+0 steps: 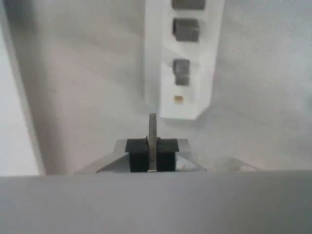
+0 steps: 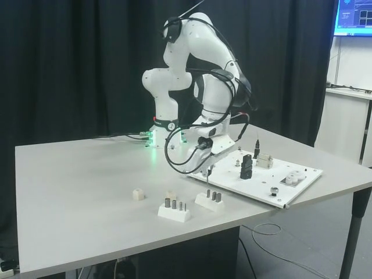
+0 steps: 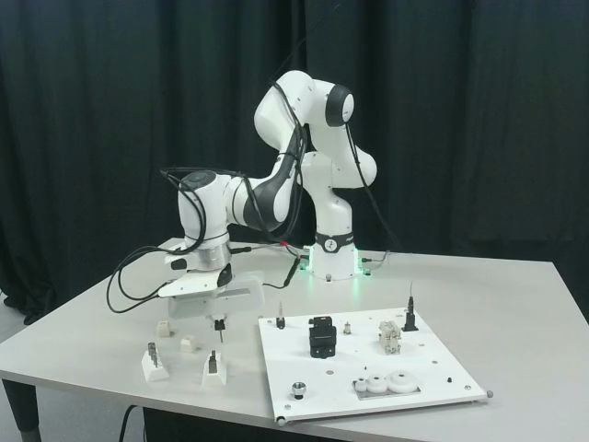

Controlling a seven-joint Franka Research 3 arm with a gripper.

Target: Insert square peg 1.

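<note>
1. Sitting nearest the wrist camera: gripper [image 1: 152,156], its black pads [image 1: 137,155] closing narrowly on a thin grey peg [image 1: 152,126].
2. Standing upright between the pads, with the peg's free end sticking out past the fingertips; touching both pads, touching nothing else.
3. Hanging in the air above the grey table [image 2: 75,174], clear of its surface, as seen from both room views: gripper [image 2: 208,170], also [image 3: 219,324].
4. Lying beyond the peg in the wrist view: white holder block [image 1: 165,73], carrying grey square pegs [image 1: 185,29] in a row and one small open socket [image 1: 179,99] at the end nearest the gripper. Peg tip staying apart from this block, not entering any socket.
5. Sitting almost under the gripper in the room views: same holder block [image 2: 210,200], also [image 3: 213,368], just beside the edge of the white board [image 2: 302,183].
6. Resting a little further from the board: second holder block [image 2: 174,210], also [image 3: 155,362], with its own short pegs standing up.
7. Lying behind the two blocks: small white cube [image 2: 138,194].
8. Bending low over the table from its base at the far side: white arm [image 2: 192,40], with green light [image 2: 152,139] glowing at the foot.
9. Carrying several small fixtures, black and grey: white board [image 3: 304,373], well apart from the held peg.
</note>
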